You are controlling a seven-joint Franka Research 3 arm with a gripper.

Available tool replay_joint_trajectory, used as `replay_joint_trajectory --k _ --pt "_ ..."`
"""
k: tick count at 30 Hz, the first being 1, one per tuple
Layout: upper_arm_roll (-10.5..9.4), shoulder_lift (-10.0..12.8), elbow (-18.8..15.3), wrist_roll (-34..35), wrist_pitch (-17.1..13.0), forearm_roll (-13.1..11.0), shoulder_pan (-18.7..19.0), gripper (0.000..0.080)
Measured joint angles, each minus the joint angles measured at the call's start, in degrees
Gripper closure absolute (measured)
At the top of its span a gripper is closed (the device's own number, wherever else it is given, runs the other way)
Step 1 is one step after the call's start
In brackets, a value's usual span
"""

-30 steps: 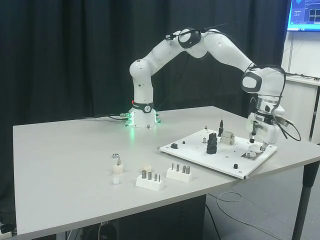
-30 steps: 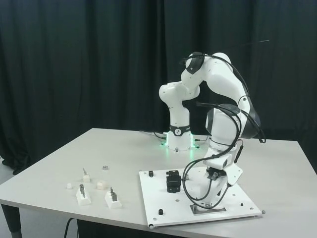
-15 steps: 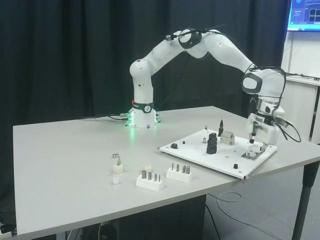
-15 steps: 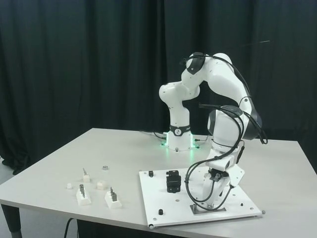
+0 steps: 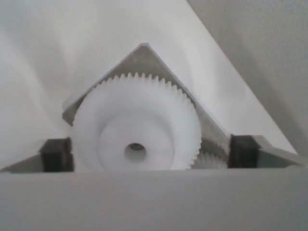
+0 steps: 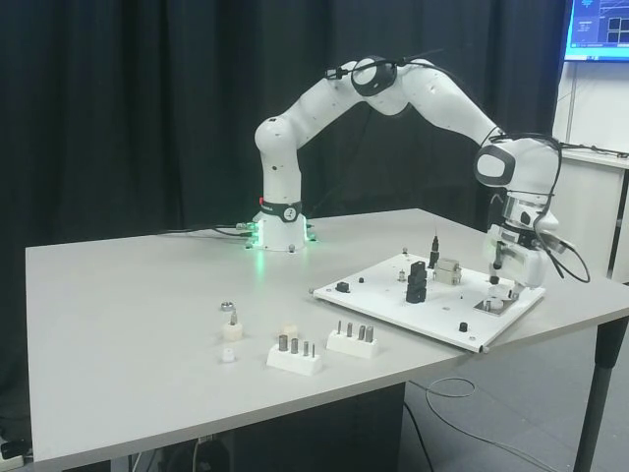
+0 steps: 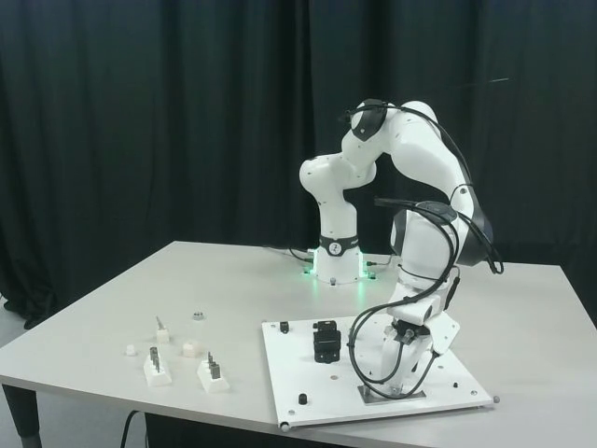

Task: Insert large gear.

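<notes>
Starting at the left of the flat grey table (image 6: 118, 295): two small white blocks (image 6: 295, 357) with holes on top. Stuck upright in those holes, short grey metal pins (image 6: 294, 344), likely kept there so as not to roll away. Just beside the blocks, a few tiny white bits (image 6: 231, 330) standing loose.

Next, near the right edge of the table, a big white square board (image 6: 383, 295). Standing on it, a chunky black part (image 6: 417, 282).

At the far right end of the board, pointing straight down: the robot's two-finger gripper (image 5: 147, 154). Spread wide, pinching nothing. Black rubber pads (image 5: 57, 155) out on either side of the large white plastic gear with many small teeth (image 5: 137, 130), with a clear gap on one side.

Lying flat on a shiny grey metal plate (image 5: 144, 60), so looks put in place already. Tucked close against its teeth, a smaller white gear (image 5: 210, 161), probably there to turn together. Hard to tell whether pushed all the way down.
</notes>
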State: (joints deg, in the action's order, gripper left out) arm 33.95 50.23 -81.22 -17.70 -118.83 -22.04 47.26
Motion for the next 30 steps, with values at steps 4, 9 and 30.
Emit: replay_joint_trajectory --k 4,9,30 --pt "-0.04 0.0 0.0 0.0 0.0 0.0 0.0 0.013" --pt "-0.15 0.0 0.0 0.0 0.4 0.0 0.0 0.0292" --pt "-0.25 -0.2 0.0 3.6 1.3 -0.2 0.0 0.0469"
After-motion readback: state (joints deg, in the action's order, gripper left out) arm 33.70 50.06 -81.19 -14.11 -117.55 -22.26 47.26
